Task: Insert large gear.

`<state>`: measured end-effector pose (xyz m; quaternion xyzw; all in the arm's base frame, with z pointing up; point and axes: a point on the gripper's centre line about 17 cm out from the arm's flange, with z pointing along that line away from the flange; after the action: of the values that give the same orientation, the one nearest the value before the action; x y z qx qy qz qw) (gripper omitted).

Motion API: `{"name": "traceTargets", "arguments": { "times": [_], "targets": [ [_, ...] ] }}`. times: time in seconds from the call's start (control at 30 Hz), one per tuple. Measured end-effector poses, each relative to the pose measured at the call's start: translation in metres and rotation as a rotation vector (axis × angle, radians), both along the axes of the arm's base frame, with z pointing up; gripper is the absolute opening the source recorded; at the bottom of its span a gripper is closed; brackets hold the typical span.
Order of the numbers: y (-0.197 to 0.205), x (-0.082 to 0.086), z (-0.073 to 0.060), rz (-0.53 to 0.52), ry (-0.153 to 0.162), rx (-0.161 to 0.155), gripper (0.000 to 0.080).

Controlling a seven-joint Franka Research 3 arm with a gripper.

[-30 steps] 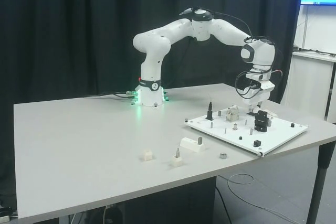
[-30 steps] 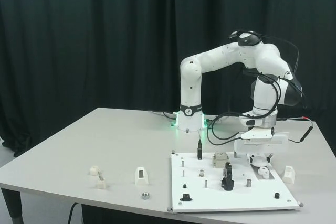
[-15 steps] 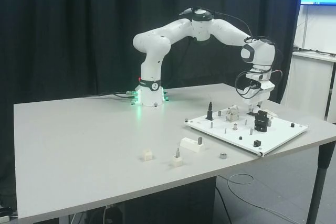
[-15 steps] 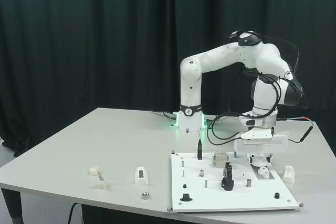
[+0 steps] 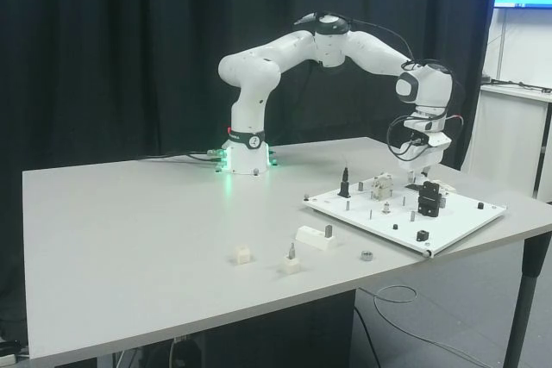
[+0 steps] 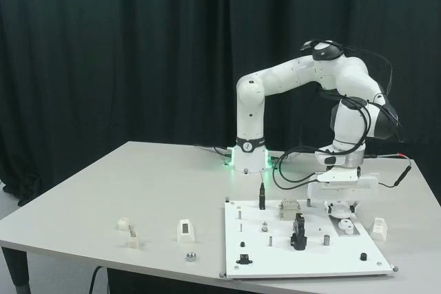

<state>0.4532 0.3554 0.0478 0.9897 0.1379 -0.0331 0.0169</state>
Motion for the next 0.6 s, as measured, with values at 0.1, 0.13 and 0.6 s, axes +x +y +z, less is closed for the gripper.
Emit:
{"name": "traceTargets", "arguments": {
  "times": [0.1, 0.13, 0.6],
  "targets": [
    [0.0, 0.0, 0.0, 0.0, 0.0, 0.0, 0.0594],
    [-0.0001, 0.0001, 0.0, 0.0, 0.0, 0.0, 0.0594],
    [-0.0037, 0.0068, -0.0002, -0.005, -0.018, -0.003, 0.0594]
  ]
}}
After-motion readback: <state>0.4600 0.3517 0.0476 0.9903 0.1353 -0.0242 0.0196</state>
